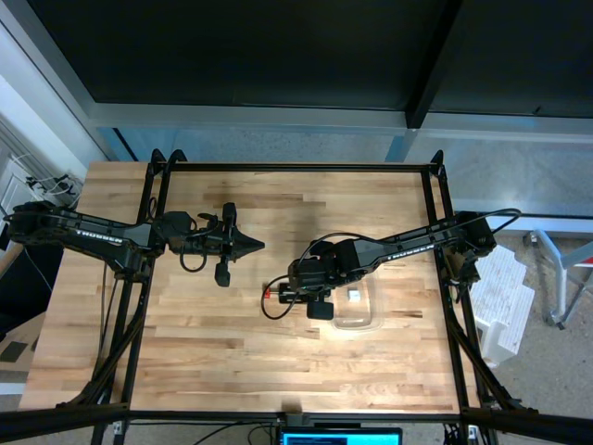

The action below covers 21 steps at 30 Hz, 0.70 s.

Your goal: Pick the USB-C connector and install on taskboard

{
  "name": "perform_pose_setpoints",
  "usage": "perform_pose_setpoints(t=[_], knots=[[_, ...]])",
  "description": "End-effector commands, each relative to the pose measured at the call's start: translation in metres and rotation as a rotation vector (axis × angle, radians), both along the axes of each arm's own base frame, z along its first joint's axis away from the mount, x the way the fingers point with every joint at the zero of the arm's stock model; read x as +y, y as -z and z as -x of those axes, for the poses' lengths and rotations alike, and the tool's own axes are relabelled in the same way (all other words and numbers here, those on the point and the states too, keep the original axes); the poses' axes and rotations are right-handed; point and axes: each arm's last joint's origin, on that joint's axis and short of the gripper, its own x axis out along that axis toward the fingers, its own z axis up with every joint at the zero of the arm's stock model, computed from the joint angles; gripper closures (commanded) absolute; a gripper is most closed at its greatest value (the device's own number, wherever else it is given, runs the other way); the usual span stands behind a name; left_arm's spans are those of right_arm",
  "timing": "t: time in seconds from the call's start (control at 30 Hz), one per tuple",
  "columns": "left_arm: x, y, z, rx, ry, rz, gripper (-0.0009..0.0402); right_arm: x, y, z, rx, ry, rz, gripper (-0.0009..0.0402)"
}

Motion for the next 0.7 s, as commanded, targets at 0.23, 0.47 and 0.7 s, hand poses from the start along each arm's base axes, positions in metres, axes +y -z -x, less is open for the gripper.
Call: perform_pose_setpoints(t=[0.23, 0.47, 0.7], knots=[[0.0, 0.0, -0.0001, 0.0, 0.0, 0.0, 0.0393, 0.0001, 0.0004, 0.0005, 0.002, 0.003, -0.001, 0.0393], [0.0, 0.0, -0.0001, 0.0, 0.0, 0.0, 0.0393, 0.0002, 0.0008, 0.0006, 0.002, 0.009, -0.004, 0.0393], [0.0, 0.0, -0.0001, 0.0, 0.0, 0.0, 0.0393, 0.0006, 0.0007, 0.0005, 0.0, 0.013, -0.005, 0.0394]])
